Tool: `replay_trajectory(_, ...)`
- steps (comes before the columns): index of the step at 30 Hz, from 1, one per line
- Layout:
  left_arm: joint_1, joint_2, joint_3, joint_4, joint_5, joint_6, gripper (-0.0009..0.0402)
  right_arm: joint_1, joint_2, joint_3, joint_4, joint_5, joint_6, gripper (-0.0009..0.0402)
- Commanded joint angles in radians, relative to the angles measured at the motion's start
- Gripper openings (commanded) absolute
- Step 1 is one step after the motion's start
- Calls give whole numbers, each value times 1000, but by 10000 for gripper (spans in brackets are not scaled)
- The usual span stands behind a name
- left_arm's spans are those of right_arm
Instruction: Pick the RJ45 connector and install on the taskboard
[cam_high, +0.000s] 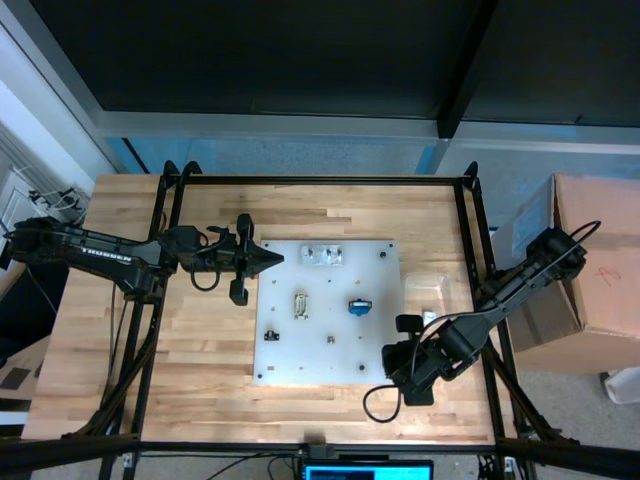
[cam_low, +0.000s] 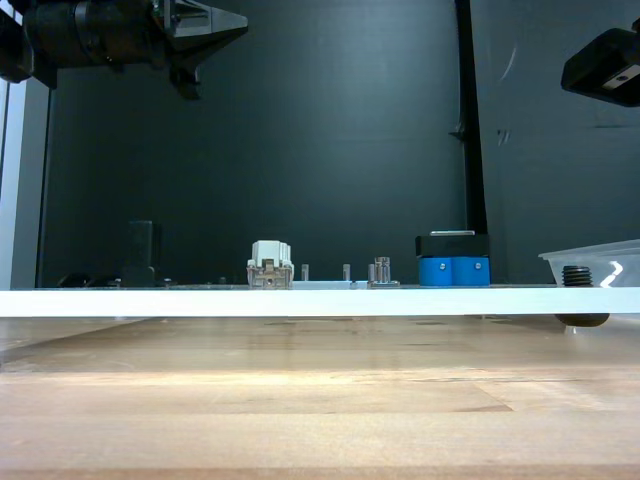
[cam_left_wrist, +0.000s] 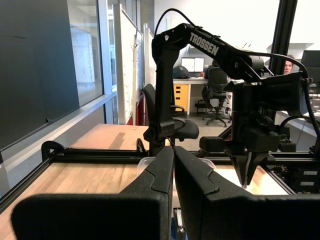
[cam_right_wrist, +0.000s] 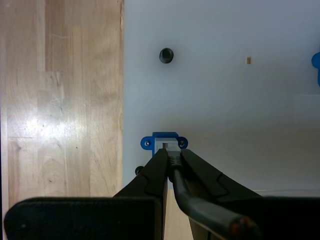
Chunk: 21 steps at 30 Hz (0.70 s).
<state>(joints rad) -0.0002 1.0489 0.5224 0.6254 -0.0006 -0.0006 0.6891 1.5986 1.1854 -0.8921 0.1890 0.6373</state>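
My right gripper (cam_right_wrist: 170, 151) is shut on the RJ45 connector (cam_right_wrist: 173, 161). Its black cable (cam_right_wrist: 200, 206) trails back between the fingers. The connector's tip points at a blue-framed socket (cam_right_wrist: 163, 141) on the white taskboard (cam_right_wrist: 225, 100), close to the board's edge. I cannot tell whether the tip has entered the socket. In the high view the right gripper (cam_high: 393, 362) hangs over the board's near right corner and hides the socket. My left gripper (cam_high: 272, 259) hovers shut and empty at the board's left edge, high above it (cam_low: 228, 22). Its fingertips (cam_left_wrist: 170, 155) are pressed together.
The taskboard (cam_high: 300, 365) carries a blue part (cam_high: 359, 307), a white connector block (cam_high: 301, 304) and a clear piece (cam_high: 324, 257). A clear tray (cam_high: 432, 288) lies right of the board. A cardboard box (cam_high: 590, 270) stands off the table's right side. A black frame (cam_high: 320, 181) rims the table.
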Motion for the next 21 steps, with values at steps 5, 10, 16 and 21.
replay_trajectory(5, 0, 0, 0, 0, 0, 0, 1, 7, 14, -6, 15, -5, -6, 0)
replay_trajectory(10, 0, 0, 0, 0, 0, 0, 1, 9, 14, -14, 25, -5, -10, 0)
replay_trajectory(16, 0, 0, 0, 0, 0, 0, 1, 9, 14, -26, 38, -5, -18, 0)
replay_trajectory(21, 0, 0, 0, 0, 0, 0, 1, 9, 13, -33, 37, 0, -22, 0)
